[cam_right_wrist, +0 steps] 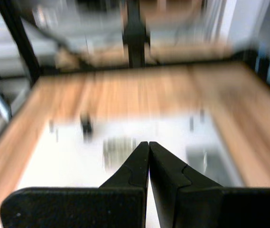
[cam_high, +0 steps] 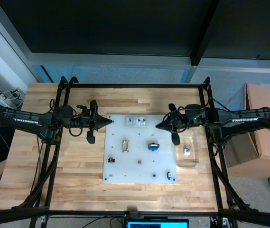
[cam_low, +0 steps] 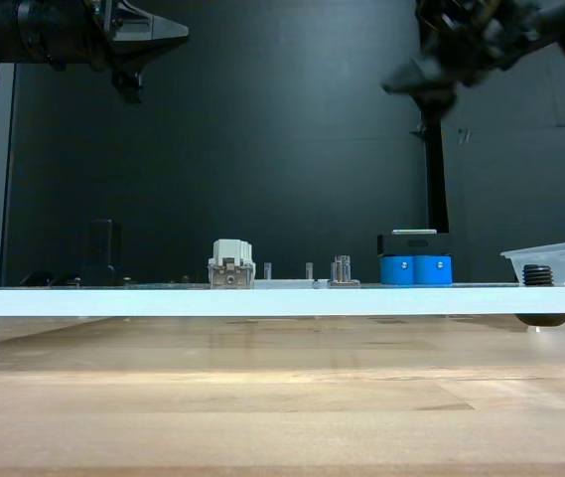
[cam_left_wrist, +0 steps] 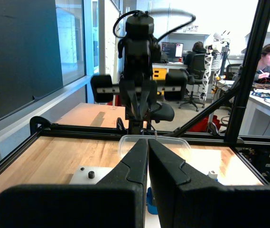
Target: Pick the RJ45 connector and install on the taskboard
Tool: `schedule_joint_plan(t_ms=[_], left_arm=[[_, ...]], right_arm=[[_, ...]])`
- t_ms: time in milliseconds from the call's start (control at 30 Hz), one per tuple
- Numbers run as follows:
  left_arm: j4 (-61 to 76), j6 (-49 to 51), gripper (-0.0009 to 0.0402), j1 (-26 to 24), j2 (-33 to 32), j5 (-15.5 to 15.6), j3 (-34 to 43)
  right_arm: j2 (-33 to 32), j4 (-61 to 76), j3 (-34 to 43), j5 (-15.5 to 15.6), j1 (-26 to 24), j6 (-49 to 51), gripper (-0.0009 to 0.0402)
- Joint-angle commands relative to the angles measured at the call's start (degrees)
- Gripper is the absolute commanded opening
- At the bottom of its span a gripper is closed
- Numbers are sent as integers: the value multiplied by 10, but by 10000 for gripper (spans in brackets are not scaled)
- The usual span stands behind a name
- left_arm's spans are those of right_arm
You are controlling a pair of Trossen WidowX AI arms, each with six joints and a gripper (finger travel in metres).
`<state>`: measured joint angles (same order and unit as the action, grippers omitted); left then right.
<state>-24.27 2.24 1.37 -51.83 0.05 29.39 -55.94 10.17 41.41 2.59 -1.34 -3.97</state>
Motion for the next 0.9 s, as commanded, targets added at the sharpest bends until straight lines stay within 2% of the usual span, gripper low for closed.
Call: schedule_joint_plan(t_ms=[33,200,433,700,900], left_arm=[[0,0,0,0,0,0,0],[0,0,0,0,0,0,0],[0,0,0,0,0,0,0],[0,0,0,0,0,0,0],[0,0,0,0,0,0,0]], right_arm=[[13,133,21,0,3,0,0],[35,300,43,0,9,-1,0],[62,447,76,-8,33,-24,0],[68,588,112,-44,107,-61,0],[68,640,115,-45,156,-112,0]])
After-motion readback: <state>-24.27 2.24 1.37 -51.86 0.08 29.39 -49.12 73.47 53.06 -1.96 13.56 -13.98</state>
